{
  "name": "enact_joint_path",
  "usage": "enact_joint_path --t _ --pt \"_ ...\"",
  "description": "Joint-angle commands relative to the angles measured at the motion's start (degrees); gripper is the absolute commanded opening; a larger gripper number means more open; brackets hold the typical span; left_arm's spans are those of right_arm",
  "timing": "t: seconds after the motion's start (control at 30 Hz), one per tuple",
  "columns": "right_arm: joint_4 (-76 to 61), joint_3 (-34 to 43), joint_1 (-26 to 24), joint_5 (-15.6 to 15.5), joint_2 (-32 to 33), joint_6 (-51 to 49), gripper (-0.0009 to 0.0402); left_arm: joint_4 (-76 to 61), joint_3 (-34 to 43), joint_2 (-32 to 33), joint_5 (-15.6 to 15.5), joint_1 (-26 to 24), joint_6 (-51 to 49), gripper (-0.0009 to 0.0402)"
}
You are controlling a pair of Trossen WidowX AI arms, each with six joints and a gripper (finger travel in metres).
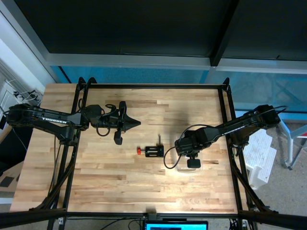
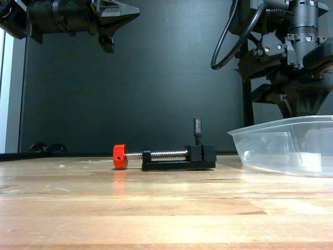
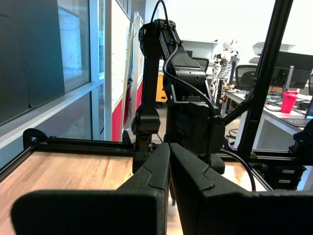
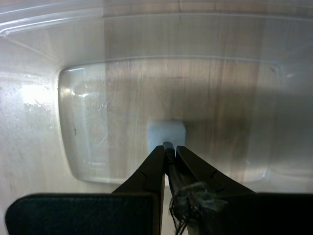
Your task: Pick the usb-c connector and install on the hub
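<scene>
Over the bin (image 2: pixel 281 148), right end effector (image 4: pixel 169 151) pinches a slim dark usb-c connector (image 4: pixel 168 157); left end effector (image 3: pixel 169 147), closed, hangs aloft.

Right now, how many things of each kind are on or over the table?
Hands: 2. The left hand is shut, high over the table's left; the right hand is over the tub, shut on the usb-c connector.
Usb-c connector: 1
Clamp: 1
Tub: 1
Total: 5

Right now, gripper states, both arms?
Left gripper: shut, empty, high over the left of the wooden table.
Right gripper: shut on the thin dark usb-c connector, over the clear plastic tub.
</scene>
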Motion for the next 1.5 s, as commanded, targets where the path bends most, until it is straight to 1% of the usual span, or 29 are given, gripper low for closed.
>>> enact_joint_path --t 0.03,0.1,0.23,0.3,0.43,0.53,0.8,1.0,1.1,1.37,1.5 --pt "-2.3 1.7 0.0 0.6 -0.6 0.1 0.0 0.0 0.0 0.0 0.0 0.0 0.0 0.0" --pt "-3.8 3.4 -0.1 1.2 -1.1 0.1 0.0 0.0 0.0 0.0 0.0 0.0 0.0 0.0" --pt "-5.2 7.6 -0.2 5.3 -1.7 0.6 0.0 0.0 0.0 0.0 0.0 0.0 0.0 0.0" --pt "-5.5 9.9 -0.5 6.3 -1.7 1.1 0.0 0.0 0.0 0.0 0.0 0.0 0.0 0.0" --pt "-5.6 14.0 -1.1 6.7 -1.4 0.9 0.0 0.0 0.0 0.0 0.0 0.0 0.0 0.0" --pt "-5.7 16.7 -1.9 8.9 -0.7 0.6 0.0 0.0 0.0 0.0 0.0 0.0 0.0 0.0" --pt "-5.7 24.2 -3.1 9.0 5.2 -3.2 0.0 0.0 0.0 0.0 0.0 0.0 0.0 0.0" --pt "-5.1 27.9 -3.4 8.9 8.8 -4.6 0.0 0.0 0.0 0.0 0.0 0.0 0.0 0.0" --pt "-2.8 28.1 -3.4 7.9 10.0 -5.2 0.0 0.0 0.0 0.0 0.0 0.0 0.0 0.0" --pt "-0.3 28.1 -2.8 7.5 12.7 -5.8 0.0 0.0 0.0 0.0 0.0 0.0 0.0 0.0" --pt "-0.2 28.1 -2.7 7.5 12.7 -6.0 0.0 0.0 0.0 0.0 0.0 0.0 0.0 0.0"
